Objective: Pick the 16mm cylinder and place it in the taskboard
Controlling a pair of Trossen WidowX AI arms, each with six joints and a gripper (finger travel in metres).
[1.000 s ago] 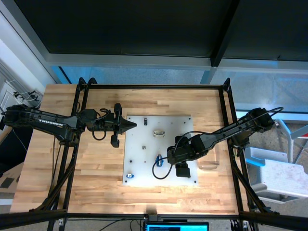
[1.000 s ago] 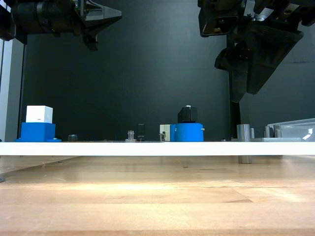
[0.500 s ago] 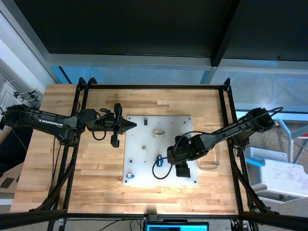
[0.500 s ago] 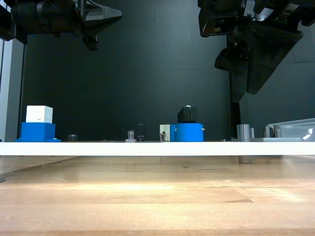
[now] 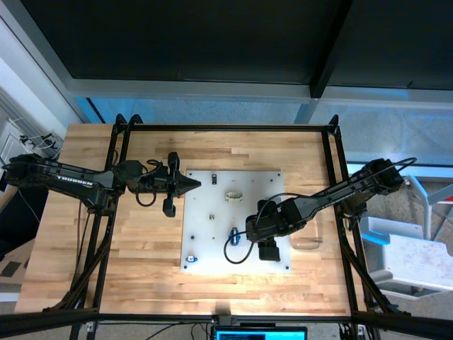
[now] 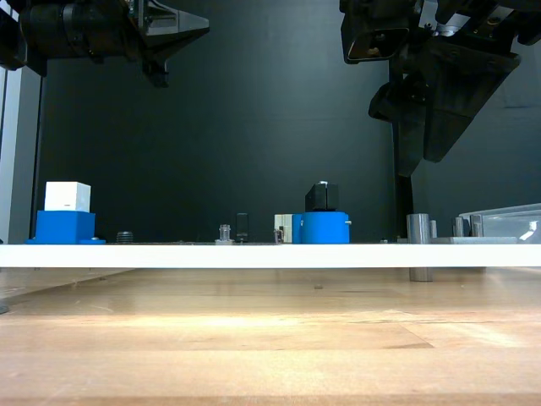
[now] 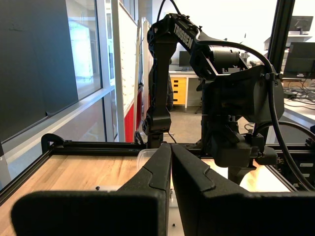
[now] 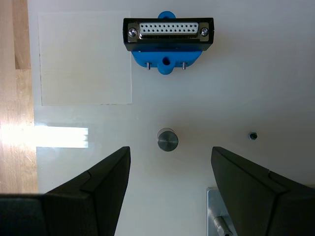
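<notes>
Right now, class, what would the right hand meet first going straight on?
Right hand, above the taskboard: likely the cylinder between its open fingers. Left hand hangs shut at the board's left edge.

Overhead, table-level, wrist views; shared taskboard (image 5: 212, 246)

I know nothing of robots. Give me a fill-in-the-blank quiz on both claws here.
The right gripper hangs with fingers ___ over the small grey metal cylinder on the white square board.
The left gripper, over the board's left edge, has fingers ___.
The black pin connector sits in a ___ holder.
Missing: open; shut; blue.
</notes>
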